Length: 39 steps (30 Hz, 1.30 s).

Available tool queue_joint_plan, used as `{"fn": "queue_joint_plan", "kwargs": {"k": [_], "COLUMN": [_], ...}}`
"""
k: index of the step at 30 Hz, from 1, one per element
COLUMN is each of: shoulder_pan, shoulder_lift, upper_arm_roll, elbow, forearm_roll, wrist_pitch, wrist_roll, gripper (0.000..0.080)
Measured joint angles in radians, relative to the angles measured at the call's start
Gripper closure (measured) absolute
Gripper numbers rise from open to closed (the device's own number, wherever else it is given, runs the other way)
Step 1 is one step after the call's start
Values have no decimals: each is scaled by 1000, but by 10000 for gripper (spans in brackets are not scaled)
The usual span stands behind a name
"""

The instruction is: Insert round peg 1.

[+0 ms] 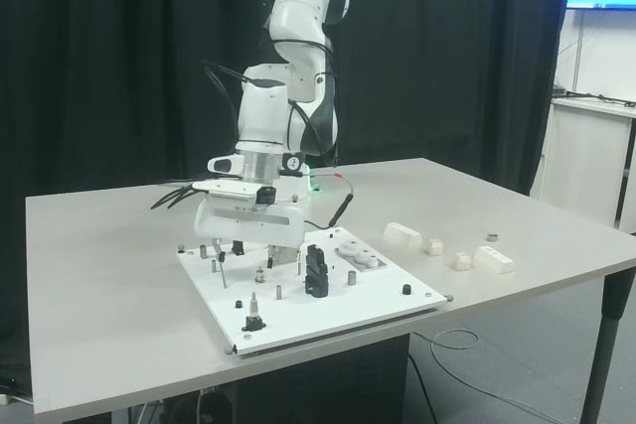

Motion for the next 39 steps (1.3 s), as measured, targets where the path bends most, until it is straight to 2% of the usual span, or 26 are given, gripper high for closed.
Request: {"fn": "queue_joint_plan", "kwargs": {"k": [39], "shoulder_pan": [9], "shoulder_lift": [6], "upper_arm_roll": [1], "elbow": [8], "forearm_roll": [0], "wrist_pitch": [25], "wrist_roll": [0], "gripper": [3]}}
